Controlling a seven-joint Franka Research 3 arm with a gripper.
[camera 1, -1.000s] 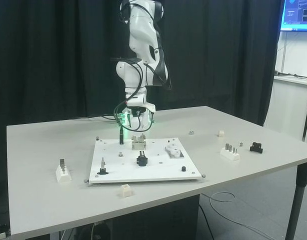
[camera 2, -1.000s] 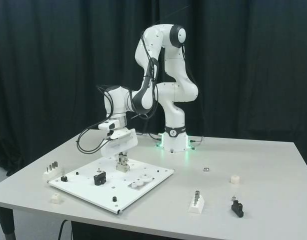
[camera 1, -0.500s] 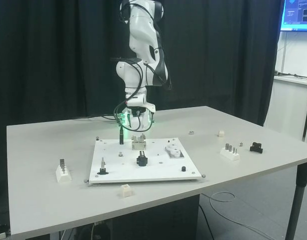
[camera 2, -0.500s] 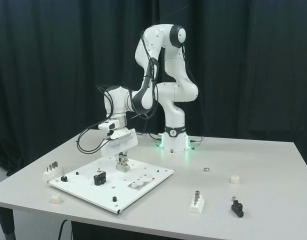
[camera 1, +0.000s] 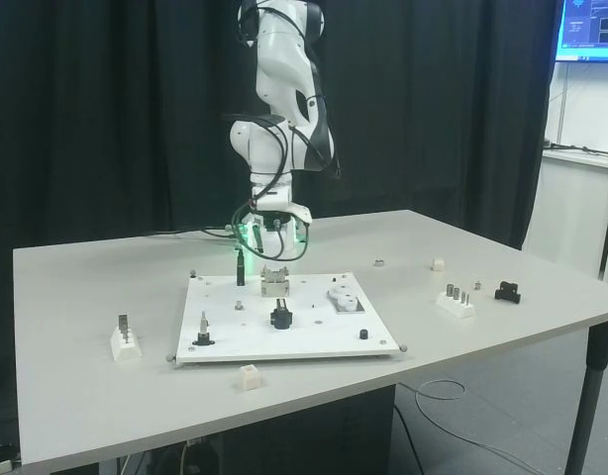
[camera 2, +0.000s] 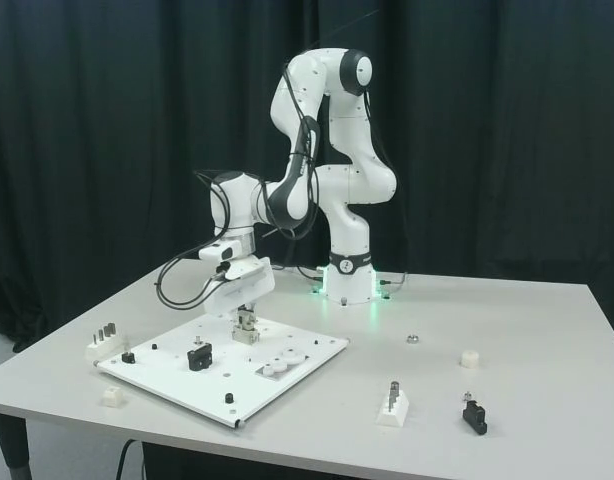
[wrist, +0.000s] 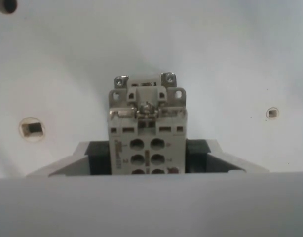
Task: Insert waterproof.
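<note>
1. The grey rectangular table (camera 1: 76,297) carries everything; the white seven-joint arm (camera 2: 332,150) is bolted near its far edge and bends down over the work area.
2. The flat white square board (camera 1: 314,332) lies mid-table, with small fixtures standing on it and several loose white and black parts well apart from it on the table.
3. The gripper (camera 2: 245,308) hangs directly over the board, low above one fixture. In the wrist view its fingers (wrist: 99,158) sit narrowly on either side of the connector body, apparently touching it, so I judge they are gripping it.
4. The waterproof connector, a pale blocky plug with round pin holes and a metal latch (wrist: 147,128), stands upright on the board between the fingers, just beside a short black post (camera 1: 240,269).
5. Judging from this, the connector looks seated or nearly seated in its base; whether it is fully pressed home cannot be told. What appears left is a final push, if needed, then letting go and lifting away.
</note>
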